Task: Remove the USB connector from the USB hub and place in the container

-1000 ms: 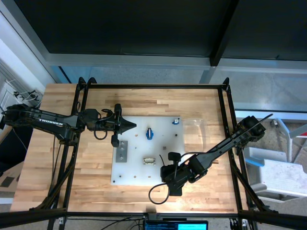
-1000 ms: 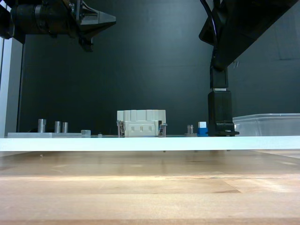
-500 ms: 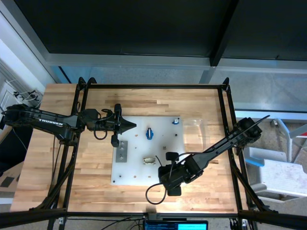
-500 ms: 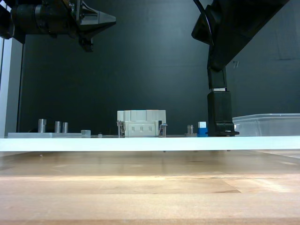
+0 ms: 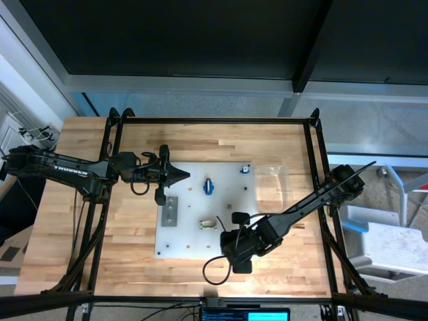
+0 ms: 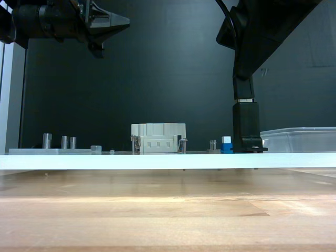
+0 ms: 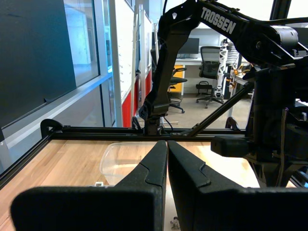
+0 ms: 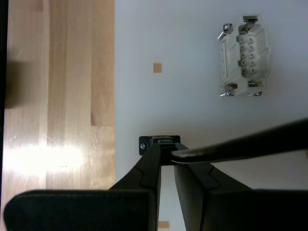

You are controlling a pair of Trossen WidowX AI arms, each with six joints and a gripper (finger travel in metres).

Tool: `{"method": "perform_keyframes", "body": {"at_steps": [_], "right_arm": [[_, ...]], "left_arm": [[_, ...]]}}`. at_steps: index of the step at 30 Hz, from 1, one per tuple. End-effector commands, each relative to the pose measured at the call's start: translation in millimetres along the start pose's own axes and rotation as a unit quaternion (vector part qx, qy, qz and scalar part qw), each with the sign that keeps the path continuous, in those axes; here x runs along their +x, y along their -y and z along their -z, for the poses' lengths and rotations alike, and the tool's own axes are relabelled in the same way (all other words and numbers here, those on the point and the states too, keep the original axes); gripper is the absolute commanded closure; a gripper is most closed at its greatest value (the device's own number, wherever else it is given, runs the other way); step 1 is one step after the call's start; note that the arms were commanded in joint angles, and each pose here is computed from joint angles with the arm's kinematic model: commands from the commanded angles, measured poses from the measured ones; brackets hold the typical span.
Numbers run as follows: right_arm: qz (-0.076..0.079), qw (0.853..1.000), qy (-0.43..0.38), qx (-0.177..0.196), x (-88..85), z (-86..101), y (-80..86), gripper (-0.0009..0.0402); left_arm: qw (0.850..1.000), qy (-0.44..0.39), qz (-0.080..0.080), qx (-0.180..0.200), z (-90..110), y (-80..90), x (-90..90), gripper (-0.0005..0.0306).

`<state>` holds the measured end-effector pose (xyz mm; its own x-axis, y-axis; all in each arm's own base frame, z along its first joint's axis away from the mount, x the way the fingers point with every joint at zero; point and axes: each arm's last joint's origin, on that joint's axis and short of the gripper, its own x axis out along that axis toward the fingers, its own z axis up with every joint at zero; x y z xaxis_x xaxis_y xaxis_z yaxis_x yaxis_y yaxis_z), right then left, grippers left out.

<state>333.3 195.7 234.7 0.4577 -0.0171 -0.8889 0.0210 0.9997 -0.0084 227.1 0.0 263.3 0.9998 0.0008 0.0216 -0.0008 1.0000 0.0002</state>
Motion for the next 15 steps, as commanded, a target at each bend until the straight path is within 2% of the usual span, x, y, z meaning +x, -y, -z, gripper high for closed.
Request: {"method": "perform_keyframes", "body": {"at_steps": [1, 5, 15], "right_arm": [[0.013, 1.0, 0.013, 0.002, -2.5, 3.5, -1.3, 0.0393], [0.005, 0.999, 0.034, 0.007, -5.8, 7.2, -2.2, 0.0393], [-0.02, 0.996, 0.085, 0.032, -7.5, 30.5, -0.5, 0.0393]], "left_arm": [[1.0, 0.0, 0.0, 0.0, 0, -0.1, 0.0, 0.03], [1.0, 0.0, 0.0, 0.0, 0, 0.0, 0.0, 0.03], [1.0, 0.0, 0.0, 0.0, 0, 0.0, 0.0, 0.03]]}}
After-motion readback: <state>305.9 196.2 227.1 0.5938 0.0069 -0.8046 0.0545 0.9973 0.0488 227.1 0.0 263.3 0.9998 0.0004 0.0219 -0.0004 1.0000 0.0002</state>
